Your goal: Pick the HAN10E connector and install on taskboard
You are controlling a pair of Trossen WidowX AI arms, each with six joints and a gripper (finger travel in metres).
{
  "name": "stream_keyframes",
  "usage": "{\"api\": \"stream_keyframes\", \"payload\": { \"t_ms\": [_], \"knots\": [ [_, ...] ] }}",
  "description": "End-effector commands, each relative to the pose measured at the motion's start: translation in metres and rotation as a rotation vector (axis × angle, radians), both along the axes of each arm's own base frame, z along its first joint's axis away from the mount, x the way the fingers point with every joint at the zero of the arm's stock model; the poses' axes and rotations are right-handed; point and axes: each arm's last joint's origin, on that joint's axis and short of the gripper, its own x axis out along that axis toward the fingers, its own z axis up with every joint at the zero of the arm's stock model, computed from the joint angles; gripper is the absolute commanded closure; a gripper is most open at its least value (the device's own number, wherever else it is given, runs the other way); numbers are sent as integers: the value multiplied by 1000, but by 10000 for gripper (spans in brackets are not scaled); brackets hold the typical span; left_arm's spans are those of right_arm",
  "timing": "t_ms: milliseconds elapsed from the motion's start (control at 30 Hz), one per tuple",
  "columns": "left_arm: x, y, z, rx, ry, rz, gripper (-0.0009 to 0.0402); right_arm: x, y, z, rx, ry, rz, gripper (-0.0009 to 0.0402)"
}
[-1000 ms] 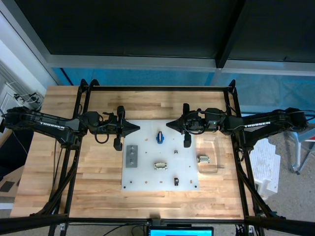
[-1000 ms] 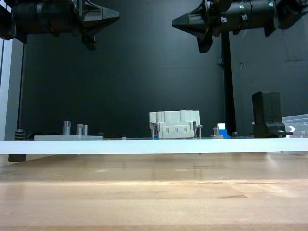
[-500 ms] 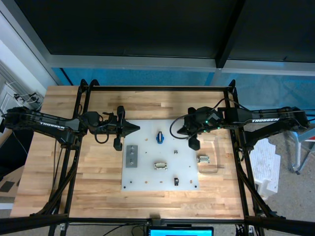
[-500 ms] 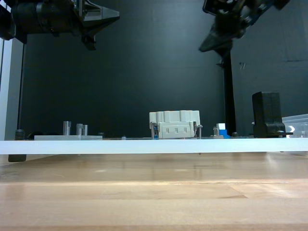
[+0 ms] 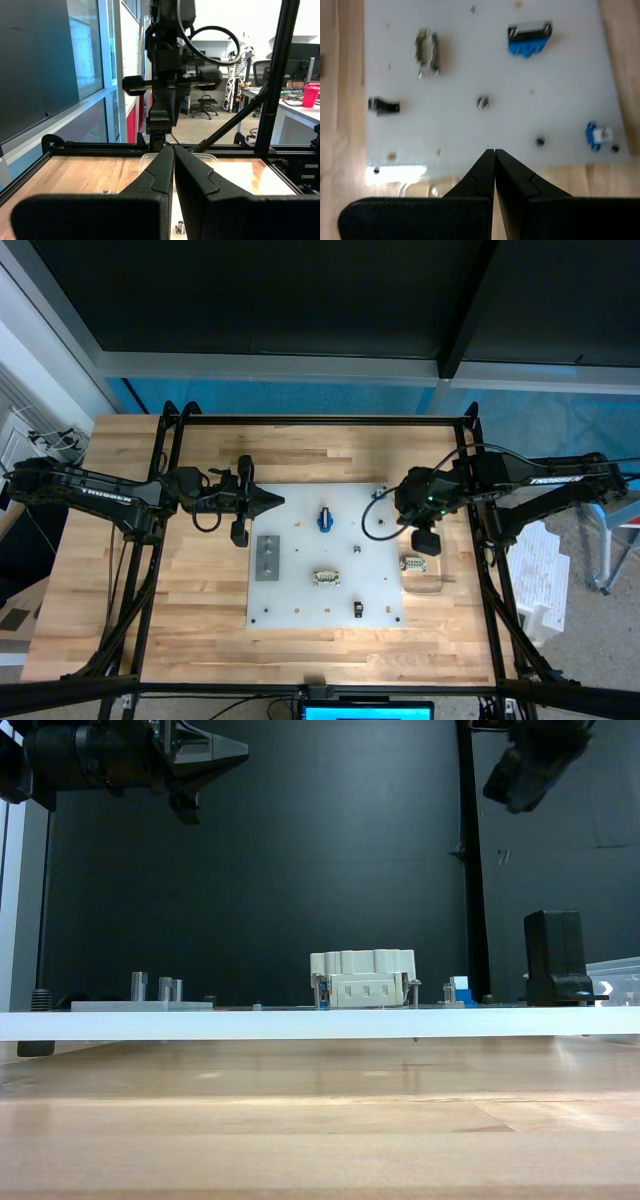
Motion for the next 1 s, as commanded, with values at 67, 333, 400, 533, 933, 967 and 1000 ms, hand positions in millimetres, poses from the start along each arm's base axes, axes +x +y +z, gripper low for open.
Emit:
{"api": "stream_keyframes", "payload": {
  "t_ms": [67, 333, 400, 533, 933, 967, 1000],
  "knots": [
    [0, 0, 0, 0, 0, 0, 392, -6, 7, 1, 5, 69, -8, 393],
    [0, 0, 0, 0, 0, 0, 392, -7, 20, -11, -7, 245, -2, 393],
    [0, 0, 0, 0, 0, 0, 392, -6, 23, -14, -12, 275, 3, 393],
    [0, 0, 0, 0, 0, 0, 392, -1, 30, -20, -21, 309, 17, 393],
    [0, 0, 0, 0, 0, 0, 392, -1, 43, -38, -84, 373, -16, 393],
    [0, 0, 0, 0, 0, 0, 392, -1, 44, -40, -86, 380, -12, 392],
    [0, 0, 0, 0, 0, 0, 392, -2, 45, -42, -89, 383, -4, 388]
  ]
}}
